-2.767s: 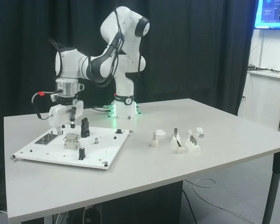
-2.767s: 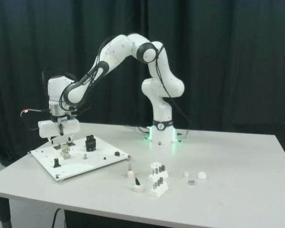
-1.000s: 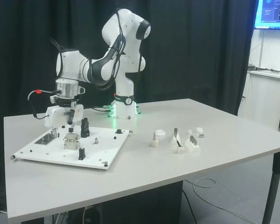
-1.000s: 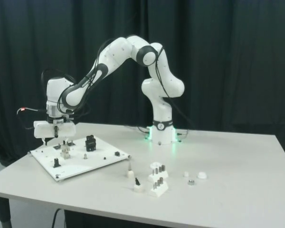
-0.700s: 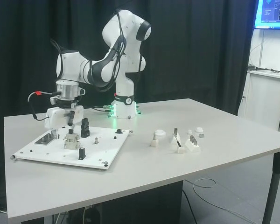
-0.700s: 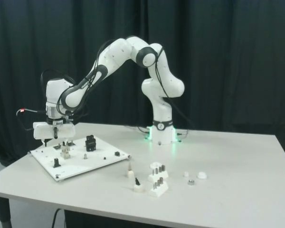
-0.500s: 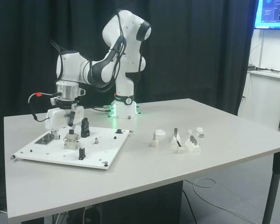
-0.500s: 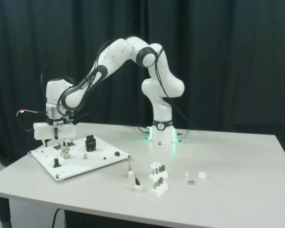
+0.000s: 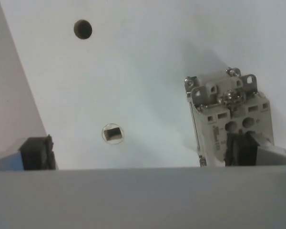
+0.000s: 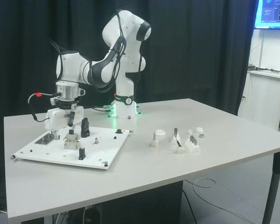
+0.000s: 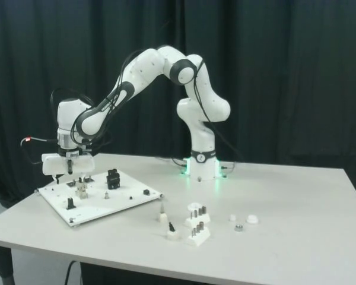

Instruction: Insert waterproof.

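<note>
A grey table (image 10: pixel 186 158) before black curtains carries a white board (image 10: pixel 102 151); the gripper (image 10: pixel 65 122) hovers over the board's connector block (image 9: pixel 226 121), positioned for alignment; finger state cannot be determined.

Both room views look from a distance at the arm (image 10: pixel 107 56) and the bench (image 10: pixel 144 154), from different sides; the wrist view looks down closely at the white board (image 9: pixel 148 71).
</note>
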